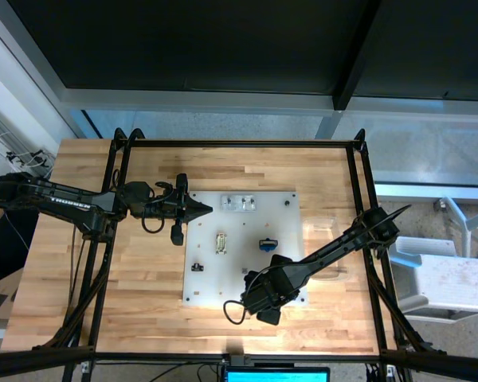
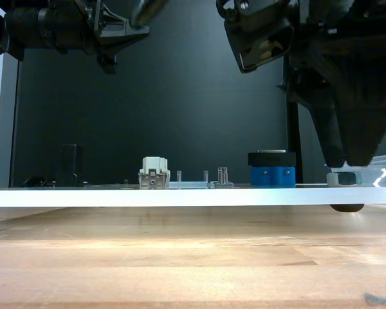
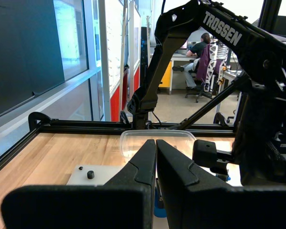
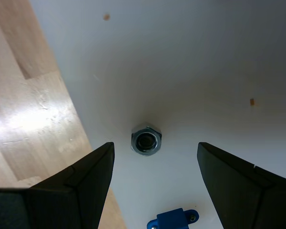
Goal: Unfasten the M12 fastener and place in the container
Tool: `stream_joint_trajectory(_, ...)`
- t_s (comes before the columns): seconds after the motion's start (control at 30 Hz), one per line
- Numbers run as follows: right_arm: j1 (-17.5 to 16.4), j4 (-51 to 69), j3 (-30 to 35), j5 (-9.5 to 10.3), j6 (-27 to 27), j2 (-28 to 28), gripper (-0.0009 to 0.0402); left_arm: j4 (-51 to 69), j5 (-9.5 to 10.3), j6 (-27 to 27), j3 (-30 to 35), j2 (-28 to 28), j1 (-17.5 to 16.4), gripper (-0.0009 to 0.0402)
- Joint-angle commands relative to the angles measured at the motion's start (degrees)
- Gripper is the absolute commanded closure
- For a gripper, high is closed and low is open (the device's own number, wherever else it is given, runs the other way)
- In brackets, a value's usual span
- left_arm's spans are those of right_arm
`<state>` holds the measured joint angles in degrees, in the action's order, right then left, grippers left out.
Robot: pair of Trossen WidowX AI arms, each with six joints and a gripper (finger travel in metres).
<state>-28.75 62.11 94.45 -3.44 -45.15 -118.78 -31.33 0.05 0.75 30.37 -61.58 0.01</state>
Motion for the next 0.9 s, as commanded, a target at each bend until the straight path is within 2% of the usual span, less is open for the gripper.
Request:
stream_joint_trajectory(0.03,0.00,-0.37,-0.39,0.00,0.66,0.02,0.0151,-0.02,0.00,0.00,0.00,-0.02,-0.02,0.0393)
stream_joint_trajectory(0.57,0.55,-3.32,-2.80,-0.07,0.66,0.02,0.0156,-0.02,0.00,0.00,0.00,-0.02,0.00,0.0393)
stream_joint_trajectory(0.7,0.61,-3.43,-2.84,0.00,0.68,0.04,0.0186,-0.02,0.00,0.00,0.00,-0.02,-0.02,0.0393)
stream_joint_trajectory(0.9,0.63,-3.41,-2.84,0.02,0.90,0.04,0.0254,-0.02,0.00,0.00,0.00,-0.02,0.00,0.0393)
